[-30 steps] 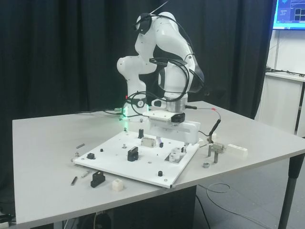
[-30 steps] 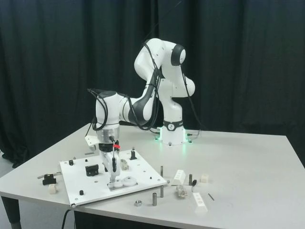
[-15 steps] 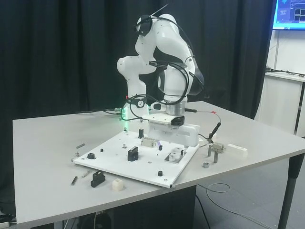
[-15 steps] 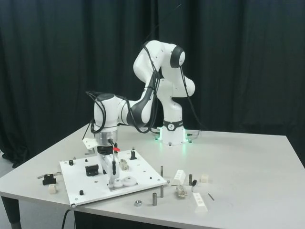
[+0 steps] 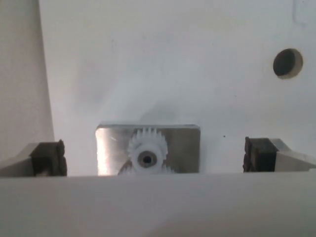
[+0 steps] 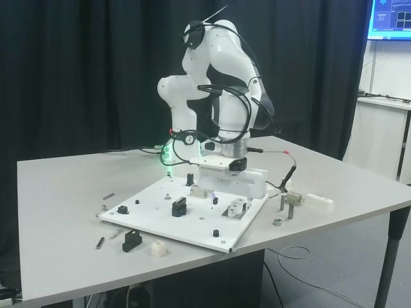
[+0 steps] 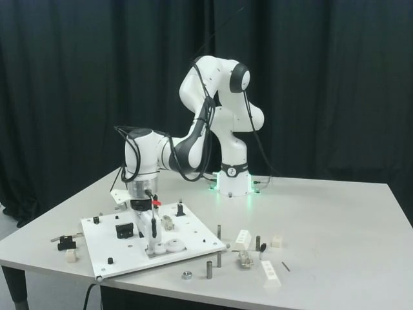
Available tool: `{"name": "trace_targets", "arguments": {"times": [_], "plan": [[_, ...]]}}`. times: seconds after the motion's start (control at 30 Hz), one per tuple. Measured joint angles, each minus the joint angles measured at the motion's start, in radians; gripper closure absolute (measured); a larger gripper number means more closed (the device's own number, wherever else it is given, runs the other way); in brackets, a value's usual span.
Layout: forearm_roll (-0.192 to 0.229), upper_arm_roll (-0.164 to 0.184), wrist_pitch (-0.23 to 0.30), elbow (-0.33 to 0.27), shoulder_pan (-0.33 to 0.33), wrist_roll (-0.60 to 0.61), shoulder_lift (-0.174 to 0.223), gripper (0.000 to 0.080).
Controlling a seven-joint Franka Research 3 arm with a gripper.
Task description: Remove small gear.
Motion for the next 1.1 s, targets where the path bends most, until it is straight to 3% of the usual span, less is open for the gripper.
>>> {"name": "trace_targets", "arguments": {"times": [1.1], "plan": [[0.015,0.003,0.0,0.039,-0.006,-0.048,0.059,0.0003]]}}
